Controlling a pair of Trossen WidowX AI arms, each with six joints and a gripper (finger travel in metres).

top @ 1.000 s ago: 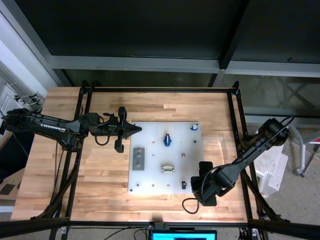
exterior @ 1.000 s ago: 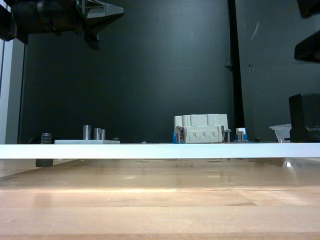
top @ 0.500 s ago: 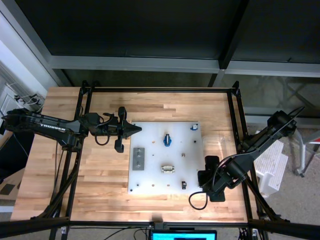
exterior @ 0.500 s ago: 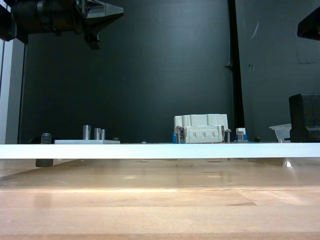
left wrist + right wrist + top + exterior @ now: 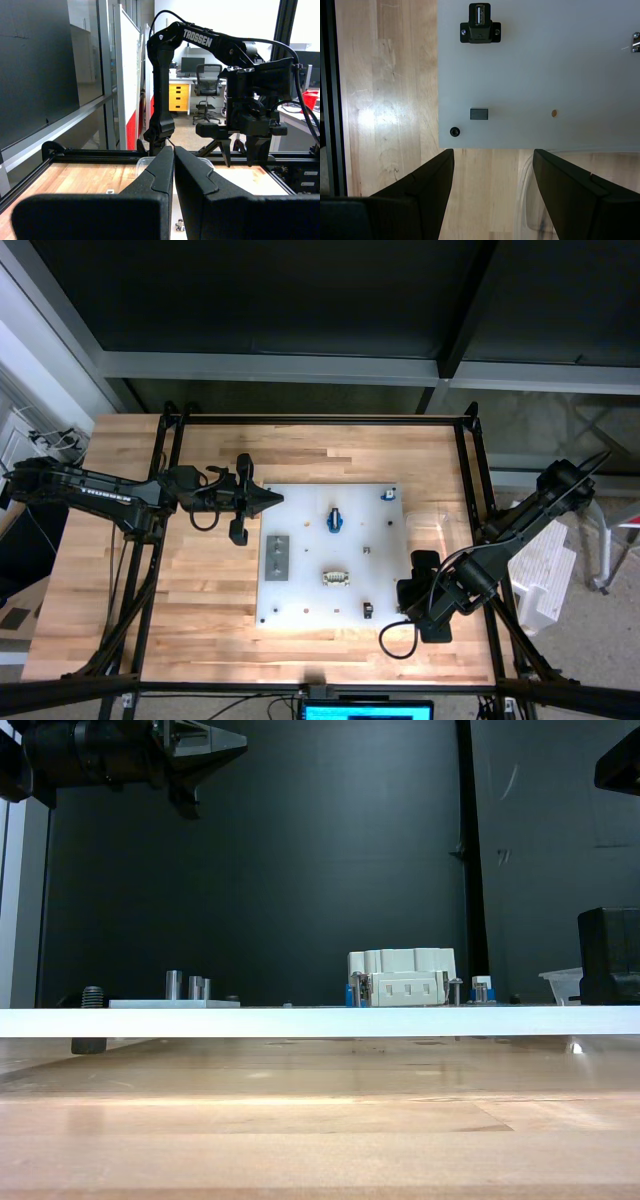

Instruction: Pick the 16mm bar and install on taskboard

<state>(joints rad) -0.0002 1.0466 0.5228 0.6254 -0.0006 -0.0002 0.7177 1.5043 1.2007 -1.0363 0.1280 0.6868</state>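
The right claw (image 5: 492,152), fingers spread, has slid toward 3 o'clock since a second ago. It now hangs over the taskboard's (image 5: 300,530) 4 o'clock corner, above a black socket (image 5: 479,25) and the rim of a clear tub (image 5: 525,200). The left claw (image 5: 173,148), pressed together, stays raised at the board's 10 o'clock edge over the desk (image 5: 200,590). A grey block (image 5: 277,557) with short pegs (image 5: 172,984) sits on the board. Where the 16mm bar lies, I cannot tell.

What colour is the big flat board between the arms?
White; the board shows best in the high view.
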